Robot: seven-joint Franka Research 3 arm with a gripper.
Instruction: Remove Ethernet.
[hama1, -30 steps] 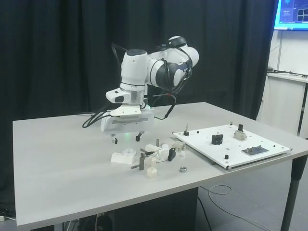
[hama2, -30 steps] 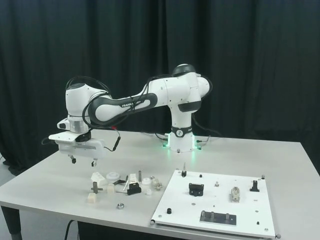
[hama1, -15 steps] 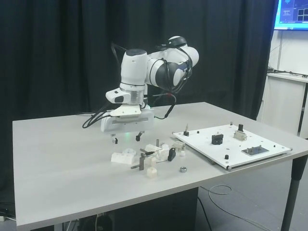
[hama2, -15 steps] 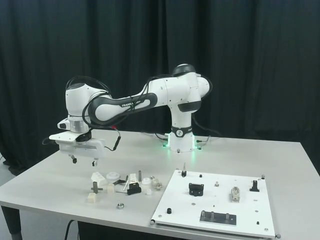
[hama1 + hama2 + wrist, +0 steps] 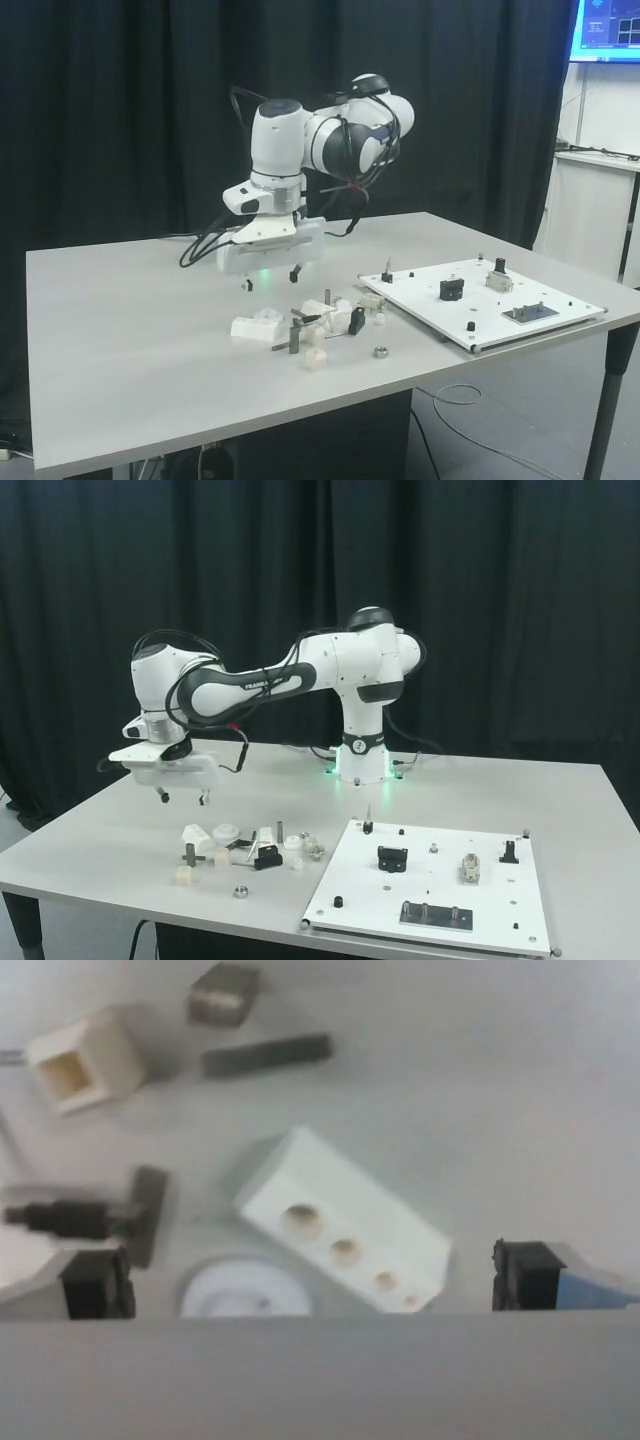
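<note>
Item one, gripper (image 5: 272, 279) (image 5: 184, 798) (image 5: 310, 1280): it hangs above the grey table (image 5: 120, 330), clear of everything, with its fingers (image 5: 525, 1275) wide apart and gripping nothing. Item two, my reference piece, a white block (image 5: 345, 1222) (image 5: 255, 323) (image 5: 197, 835) with a row of four holes: it lies flat on the table directly under the gripper, and in the wrist view it sits between the two fingertips without touching either. Item three, a white round disc (image 5: 245, 1290) (image 5: 227, 831), just beside the block. Item four, a black part with a stem (image 5: 70, 1218), near the block. Item five, a pale cube with a square hole (image 5: 80, 1060) (image 5: 184, 875) (image 5: 314, 360), near the block, with a dark bar (image 5: 266, 1055) and a small grey piece (image 5: 224, 992) lying close to it. Item six, a small nut (image 5: 381, 351) (image 5: 240, 890), apart from the block at the edge of the loose pile. Item seven, a white board (image 5: 420, 292) (image 5: 330, 890), well apart from the block on the far side of the pile, carrying several small black and grey fittings. Item eight, the Ethernet plug: I cannot tell which of these parts it is (the fittings on the board and in the pile are too small for me to name). Item nine, a green light (image 5: 330, 771) at the arm's base, well behind the block.
</note>
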